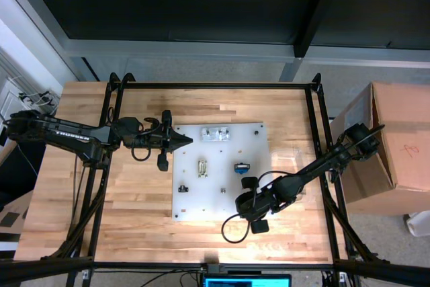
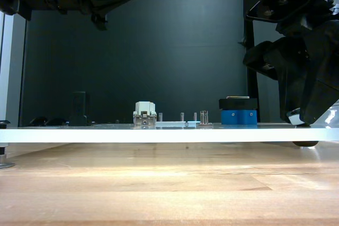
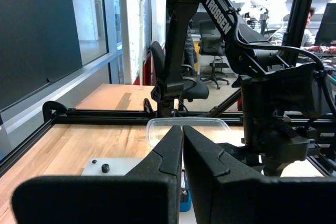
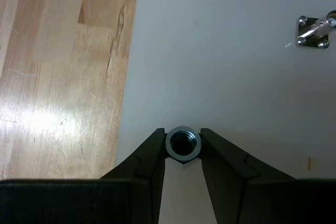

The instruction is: Pick the M12 nut and place it on its threads and fasten

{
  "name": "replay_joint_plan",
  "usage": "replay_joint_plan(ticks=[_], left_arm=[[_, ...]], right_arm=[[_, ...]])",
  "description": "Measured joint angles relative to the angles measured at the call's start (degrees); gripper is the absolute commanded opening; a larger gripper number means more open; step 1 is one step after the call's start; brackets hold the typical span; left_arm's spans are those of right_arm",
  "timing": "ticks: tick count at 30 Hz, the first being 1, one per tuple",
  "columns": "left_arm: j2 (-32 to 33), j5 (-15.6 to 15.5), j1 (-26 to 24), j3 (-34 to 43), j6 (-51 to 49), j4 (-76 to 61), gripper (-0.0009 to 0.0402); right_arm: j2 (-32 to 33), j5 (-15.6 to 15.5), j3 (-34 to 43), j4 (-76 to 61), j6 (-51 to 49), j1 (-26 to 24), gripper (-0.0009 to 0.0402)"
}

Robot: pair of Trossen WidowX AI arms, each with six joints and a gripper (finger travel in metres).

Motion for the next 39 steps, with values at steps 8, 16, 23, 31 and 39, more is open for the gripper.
replay_joint_plan(ticks=[8,16,23,31,39], left_arm=[[0.00,0.00,0.00,0.00,-0.02,0.00,0.0000],[-0.02,0.00,0.00,-0.02,-0.02,0.00,0.0000],[-0.02,0.00,0.00,-0.02,-0.02,0.02,0.0000],[0.00,0.00,0.00,0.00,-0.02,0.00,0.0000],[0.00,0.02,0.00,0.00,0.00,0.02,0.0000]], right_arm=[[-0.66,-0.11,0.07,-0.13,0.26,0.09,0.0003],[-0.66,-0.13,0.28,-0.44,0.24,0.09,0.0066],[-0.48,-0.57,2.03,-4.46,0.13,0.09,0.0135],[-0.26,-0.79,4.87,-7.08,0.13,0.07,0.0176],[0.39,-0.57,13.11,-18.78,0.13,-0.48,0.0180]])
